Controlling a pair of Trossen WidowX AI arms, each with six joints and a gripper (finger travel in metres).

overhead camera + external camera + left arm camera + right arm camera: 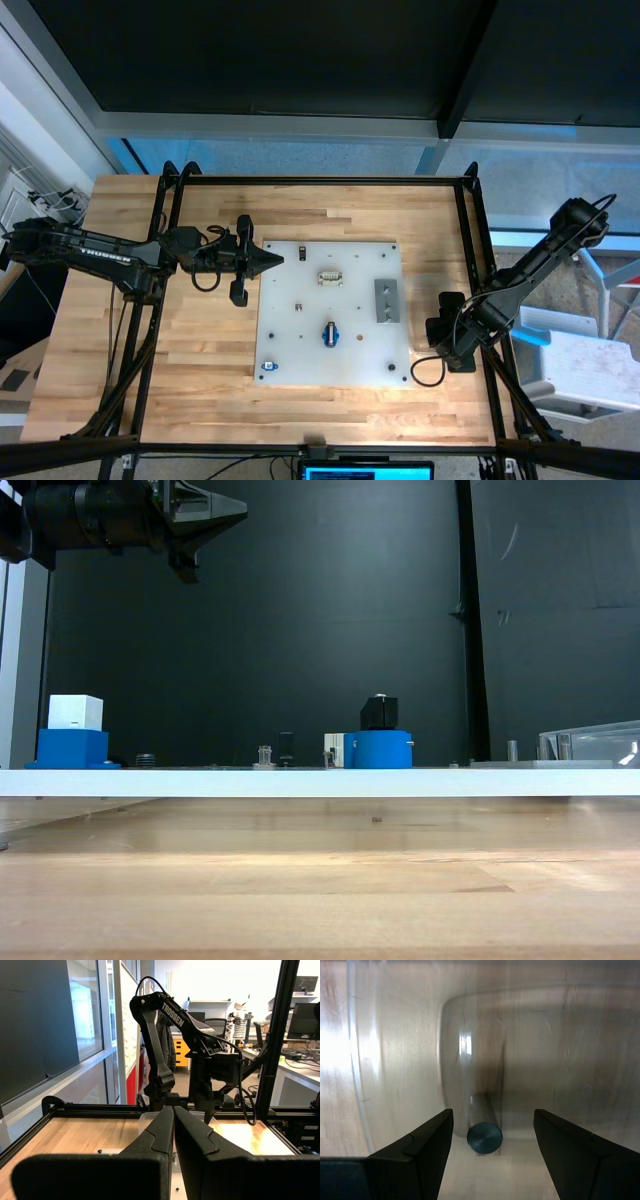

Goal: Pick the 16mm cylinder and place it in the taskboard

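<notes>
Your right gripper's (492, 1116) fingers are spread wide, with the 16mm cylinder (484, 1137) end-on between them in the clear plastic tray (395, 1060), ungripped. You're at the pick, so lower, centre and close. The left gripper (272, 259) hangs pinched shut over the taskboard's (300, 340) left edge.

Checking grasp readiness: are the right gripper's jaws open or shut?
Open: the right gripper over the 16mm cylinder, jaws apart. The left gripper, shut, hangs high by the taskboard.
</notes>
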